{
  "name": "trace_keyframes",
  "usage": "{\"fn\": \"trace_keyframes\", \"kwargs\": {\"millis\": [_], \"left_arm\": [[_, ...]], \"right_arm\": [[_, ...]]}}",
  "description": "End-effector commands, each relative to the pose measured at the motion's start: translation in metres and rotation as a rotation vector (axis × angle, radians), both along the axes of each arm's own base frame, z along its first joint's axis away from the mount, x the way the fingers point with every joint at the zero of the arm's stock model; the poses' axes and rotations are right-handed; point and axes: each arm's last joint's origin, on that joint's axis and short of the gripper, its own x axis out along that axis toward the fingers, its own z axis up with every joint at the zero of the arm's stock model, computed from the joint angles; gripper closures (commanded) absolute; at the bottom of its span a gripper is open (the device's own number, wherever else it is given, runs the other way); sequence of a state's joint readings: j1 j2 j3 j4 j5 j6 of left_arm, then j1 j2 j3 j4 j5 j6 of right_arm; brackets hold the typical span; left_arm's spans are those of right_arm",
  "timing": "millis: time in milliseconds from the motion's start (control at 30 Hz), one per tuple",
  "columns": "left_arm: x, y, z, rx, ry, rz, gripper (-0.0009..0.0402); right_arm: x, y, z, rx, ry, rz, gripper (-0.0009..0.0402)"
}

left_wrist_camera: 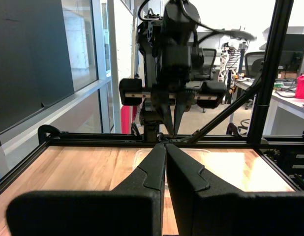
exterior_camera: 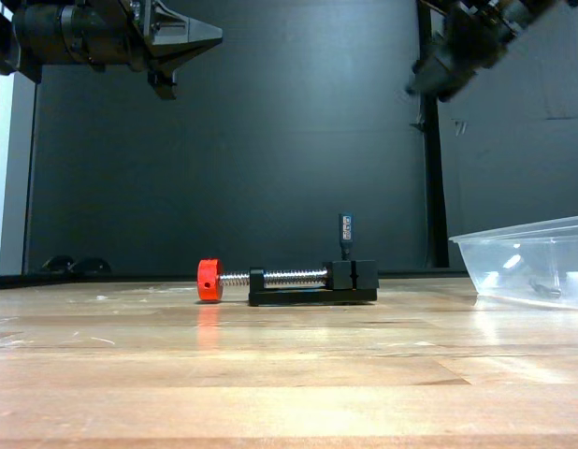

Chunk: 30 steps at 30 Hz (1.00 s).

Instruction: Remove the USB-C connector from taskboard and place in the container

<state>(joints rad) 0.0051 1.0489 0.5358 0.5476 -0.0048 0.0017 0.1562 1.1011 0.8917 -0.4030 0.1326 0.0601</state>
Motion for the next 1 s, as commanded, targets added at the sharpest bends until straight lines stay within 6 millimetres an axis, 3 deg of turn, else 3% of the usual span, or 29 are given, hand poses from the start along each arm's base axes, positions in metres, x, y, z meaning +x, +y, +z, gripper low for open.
{"fn": "trace_keyframes", "kwargs": {"millis": [33,267,500,1000], "left_arm": [[0.0,0.0,0.0,0.0,0.0,0.0,0.0393],[0.0,0.0,0.0,0.0,0.0,0.0,0.0393],[0.0,0.0,0.0,0.0,0.0,0.0,0.0393],[0.0,0.0,0.0,0.0,0.0,0.0,0.0393]], "right_arm": [[0.005,-0.009,0.006,-0.007,-0.07,-0.025,0.0392],[0.014,-0.032,0.016,0.013,-0.197,-0.034,0.0393],[0.018,-0.034,0.025,-0.01,-0.328,-0.02,0.0393],[0.017,-0.035,-0.001,0.035,-0.588,-0.026,0.0393]]}}
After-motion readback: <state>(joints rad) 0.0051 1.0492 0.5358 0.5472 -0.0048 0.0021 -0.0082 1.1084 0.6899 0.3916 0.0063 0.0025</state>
